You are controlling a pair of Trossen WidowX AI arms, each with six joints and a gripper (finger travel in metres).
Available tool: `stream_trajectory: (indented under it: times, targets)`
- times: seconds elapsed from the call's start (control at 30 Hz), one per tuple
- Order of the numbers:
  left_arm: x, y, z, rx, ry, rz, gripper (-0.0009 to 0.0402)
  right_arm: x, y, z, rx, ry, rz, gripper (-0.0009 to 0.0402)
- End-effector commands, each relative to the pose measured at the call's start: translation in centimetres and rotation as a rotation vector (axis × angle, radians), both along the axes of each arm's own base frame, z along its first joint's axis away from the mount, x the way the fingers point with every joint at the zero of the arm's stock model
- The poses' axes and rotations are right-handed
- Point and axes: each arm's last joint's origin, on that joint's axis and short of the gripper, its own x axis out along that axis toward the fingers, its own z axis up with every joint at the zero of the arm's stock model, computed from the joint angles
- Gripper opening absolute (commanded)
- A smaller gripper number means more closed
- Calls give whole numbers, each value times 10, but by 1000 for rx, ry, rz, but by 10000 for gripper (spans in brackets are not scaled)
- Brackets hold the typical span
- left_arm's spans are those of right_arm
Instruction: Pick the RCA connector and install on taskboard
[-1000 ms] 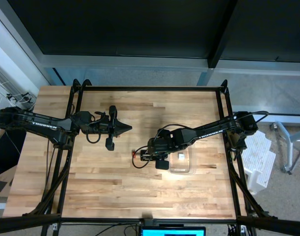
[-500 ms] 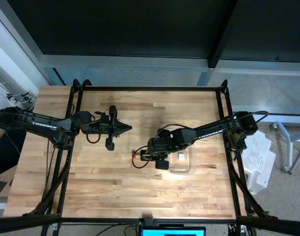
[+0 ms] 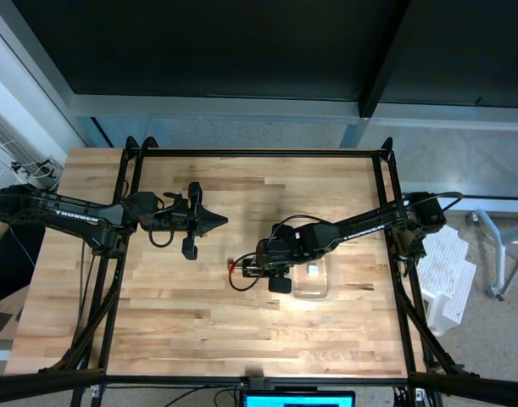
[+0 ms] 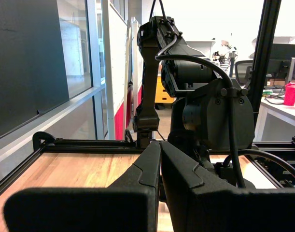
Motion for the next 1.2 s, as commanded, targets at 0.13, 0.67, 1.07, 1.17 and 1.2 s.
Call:
stream_trajectory:
  times: [0.13, 0.67, 1.07, 1.17, 1.2]
  targets:
    - [0, 0, 0, 0, 0, 0, 0, -1, 0, -5, -1, 1, 1, 0]
    - [0, 0, 0, 0, 0, 0, 0, -2, -1, -9, -1, -2, 0, 0]
    - [0, 0, 0, 0, 0, 0, 0, -4, -1, -14, -1, 1, 0, 0]
    - [0, 0, 0, 0, 0, 0, 0, -4, -1, -14, -2, 2, 0, 0]
    - [0, 0, 0, 0, 0, 0, 0, -4, -1, -14, -2, 2, 0, 0]
